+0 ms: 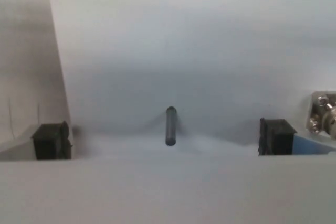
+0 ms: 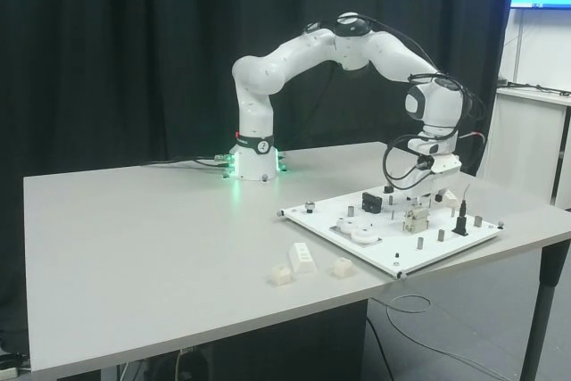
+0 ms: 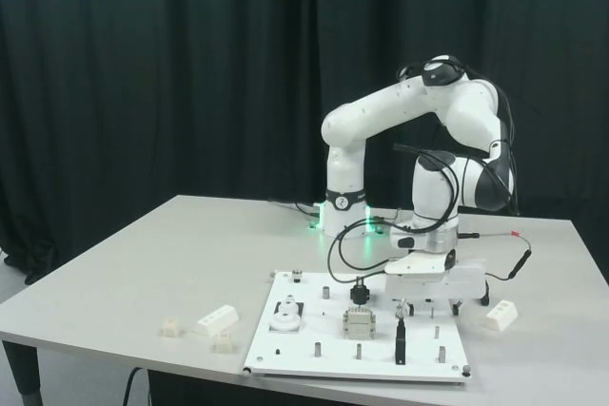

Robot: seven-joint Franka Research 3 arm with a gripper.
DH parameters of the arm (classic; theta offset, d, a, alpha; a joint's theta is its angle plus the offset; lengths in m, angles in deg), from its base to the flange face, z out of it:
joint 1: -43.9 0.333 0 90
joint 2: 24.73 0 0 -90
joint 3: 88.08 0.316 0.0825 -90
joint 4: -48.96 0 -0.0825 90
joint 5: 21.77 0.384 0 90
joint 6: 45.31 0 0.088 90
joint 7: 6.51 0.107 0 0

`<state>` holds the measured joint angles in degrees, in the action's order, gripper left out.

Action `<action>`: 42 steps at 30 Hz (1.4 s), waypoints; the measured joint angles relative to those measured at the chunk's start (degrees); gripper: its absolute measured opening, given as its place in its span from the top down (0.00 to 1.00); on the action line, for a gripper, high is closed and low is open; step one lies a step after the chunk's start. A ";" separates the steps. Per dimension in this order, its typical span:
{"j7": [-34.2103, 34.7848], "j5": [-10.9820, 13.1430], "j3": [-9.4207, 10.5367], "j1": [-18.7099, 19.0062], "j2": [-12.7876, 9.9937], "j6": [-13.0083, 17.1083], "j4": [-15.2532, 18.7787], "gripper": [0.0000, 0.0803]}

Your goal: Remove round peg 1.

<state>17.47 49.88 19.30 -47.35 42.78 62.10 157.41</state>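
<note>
The white Franka arm (image 2: 357,51) reaches over the white rectangular assembly board (image 3: 304,354) lying near the front right corner of the grey desk (image 2: 143,220); its gripper (image 1: 163,140) hangs low above the board's back edge with the two black fingertips (image 1: 51,141) spread wide apart, clamped on nothing; the slim grey round metal peg (image 1: 170,125) stands upright in the board, between the fingertips and touching neither; other small grey pegs (image 3: 442,354) and a white ring-shaped part (image 3: 284,319) stand on the board; three small white blocks (image 2: 303,260) lie on the desk just off the board's left edge, near the desk's front edge.
</note>
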 joint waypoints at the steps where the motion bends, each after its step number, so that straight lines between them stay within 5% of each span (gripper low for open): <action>1: 0.00 0.00 0.10 0.00 0.01 0.03 -0.01 0.00; 26: 0.07 -0.48 0.27 0.37 0.82 1.30 -0.60 0.00; 27: 0.07 -0.48 0.27 0.40 0.83 1.39 -0.60 0.22; 32: 0.09 -0.48 0.27 0.63 0.96 1.92 -0.60 0.22; 33: 0.09 -0.48 0.27 0.69 1.01 2.07 -0.60 0.34; 42: 0.09 -1.23 0.16 1.01 1.25 2.71 -0.60 0.34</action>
<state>17.56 48.65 19.46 -46.33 44.03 64.81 156.81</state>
